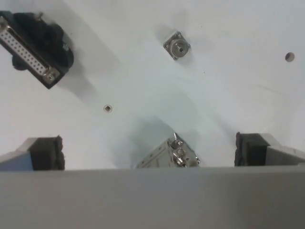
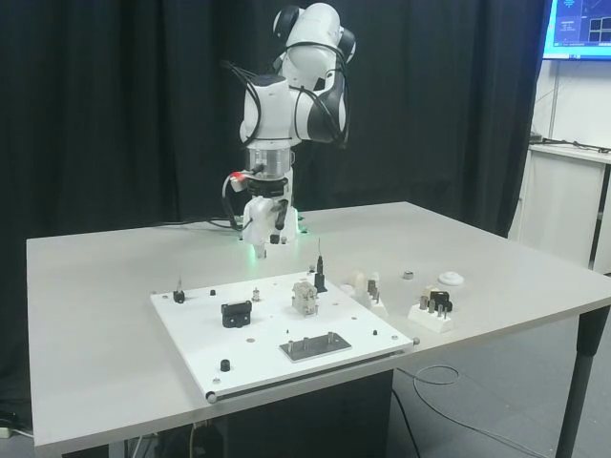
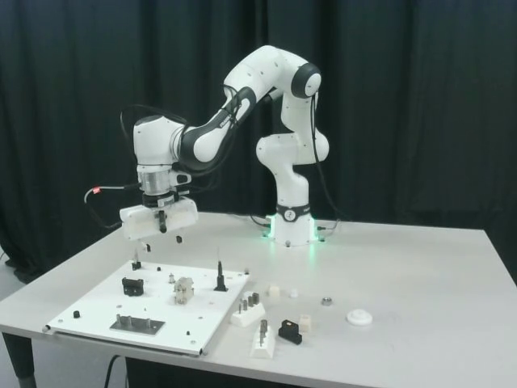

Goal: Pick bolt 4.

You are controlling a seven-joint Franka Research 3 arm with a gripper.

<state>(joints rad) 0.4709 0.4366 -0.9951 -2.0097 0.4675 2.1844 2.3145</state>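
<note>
A white robot arm bolted to a grey table [image 2: 115,277] holds its two-fingered gripper [image 3: 161,234] in the air above the far edge of a flat white square board [image 2: 191,329] that lies on the table. The gripper's black-padded fingers [image 1: 47,152] are spread wide apart and hold nothing. In the wrist view the board fills the space below them, and a small shiny metal fitting [image 1: 174,155] sits on the board roughly midway between the fingers. Further off on the board lie a black connector with a long grey face full of pin holes [image 1: 33,47] and a small square metal socket [image 1: 177,46]. The room views also show a flat grey metal plate with two upright pins [image 2: 310,345] near the board's front edge and a thin black upright pin on a black base [image 2: 319,272] at its side. The short grey bolts [image 2: 434,303] stand upright in a small white holder block [image 2: 420,320] on the bare table, off the board on the side away from the gripper. A second white holder block [image 2: 368,286] sits near it. Which of the bolts is bolt 4 cannot be told. The bolts are well apart from the gripper, lower than it, and do not appear in the wrist view. A white round disc [image 2: 451,279] rests on the table beyond the holders.
</note>
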